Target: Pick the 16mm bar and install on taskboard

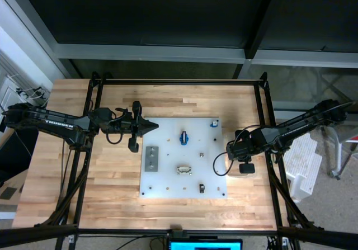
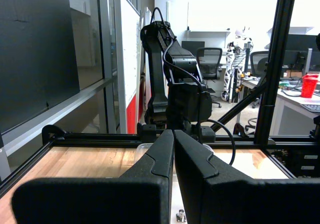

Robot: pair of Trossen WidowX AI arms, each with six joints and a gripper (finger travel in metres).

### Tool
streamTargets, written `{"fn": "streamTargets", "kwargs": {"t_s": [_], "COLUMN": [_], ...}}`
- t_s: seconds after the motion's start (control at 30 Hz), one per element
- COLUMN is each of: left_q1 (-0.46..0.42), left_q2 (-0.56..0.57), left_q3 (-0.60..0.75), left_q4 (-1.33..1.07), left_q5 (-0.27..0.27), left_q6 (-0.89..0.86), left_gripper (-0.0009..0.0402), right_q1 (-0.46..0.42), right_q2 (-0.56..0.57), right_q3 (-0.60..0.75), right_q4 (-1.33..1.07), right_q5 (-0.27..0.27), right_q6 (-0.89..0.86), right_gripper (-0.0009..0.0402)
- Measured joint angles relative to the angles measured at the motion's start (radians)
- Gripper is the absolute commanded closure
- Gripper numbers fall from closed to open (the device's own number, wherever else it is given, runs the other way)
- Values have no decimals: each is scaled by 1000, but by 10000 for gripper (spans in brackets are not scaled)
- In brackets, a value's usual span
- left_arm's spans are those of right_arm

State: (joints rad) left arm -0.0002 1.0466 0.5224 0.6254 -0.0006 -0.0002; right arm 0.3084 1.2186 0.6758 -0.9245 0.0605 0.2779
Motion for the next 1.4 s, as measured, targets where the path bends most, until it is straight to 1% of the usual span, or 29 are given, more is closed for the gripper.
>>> {"fn": "streamTargets", "kwargs": {"t_s": [0.17, 0.33, 0.57, 0.77, 0.93, 1.1, 1.4], "left_q1": [0, 0, 0, 0, 0, 0, 0], "left_q2": [0, 0, 0, 0, 0, 0, 0], "left_q3": [0, 0, 0, 0, 0, 0, 0], "left_q4": [0, 0, 0, 0, 0, 0, 0], "left_q5": [0, 0, 0, 0, 0, 0, 0], "left_q6": [0, 0, 0, 0, 0, 0, 0], "left_gripper": [393, 393, 393, 393, 393, 393, 393], "right_q1": [0, 0, 2, 13, 39, 77, 156], "right_q2": [0, 0, -1, -2, 1, 34, 144], "right_q3": [0, 17, 160, 266, 294, 313, 401], "right_q4": [0, -17, -170, -266, -275, -276, -274], "right_q5": [0, -5, -39, -38, -38, -37, -31], "right_q6": [0, 1, 27, 40, 78, 129, 251], "right_gripper": [390, 393, 393, 393, 393, 393, 393]}}
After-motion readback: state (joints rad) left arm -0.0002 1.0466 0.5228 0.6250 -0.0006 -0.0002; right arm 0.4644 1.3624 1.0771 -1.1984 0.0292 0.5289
